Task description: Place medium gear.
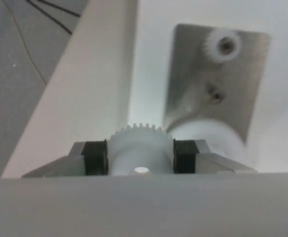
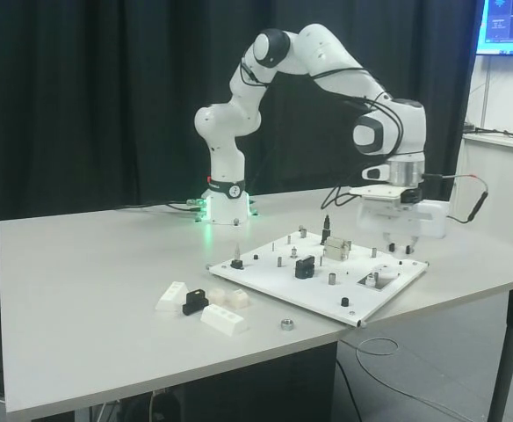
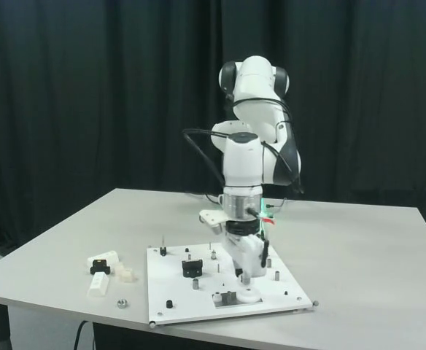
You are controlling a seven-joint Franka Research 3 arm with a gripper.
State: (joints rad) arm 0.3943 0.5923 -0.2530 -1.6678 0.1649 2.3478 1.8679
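Tool pads clamp the white medium gear above the white board.

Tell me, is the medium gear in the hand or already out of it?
In the hand: the wrist view shows both black pads pressed against the white medium gear.

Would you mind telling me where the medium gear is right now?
The medium gear is clamped between the gripper's black fingertip pads in the wrist view, held above the white board near the grey metal plate that carries a small gear.
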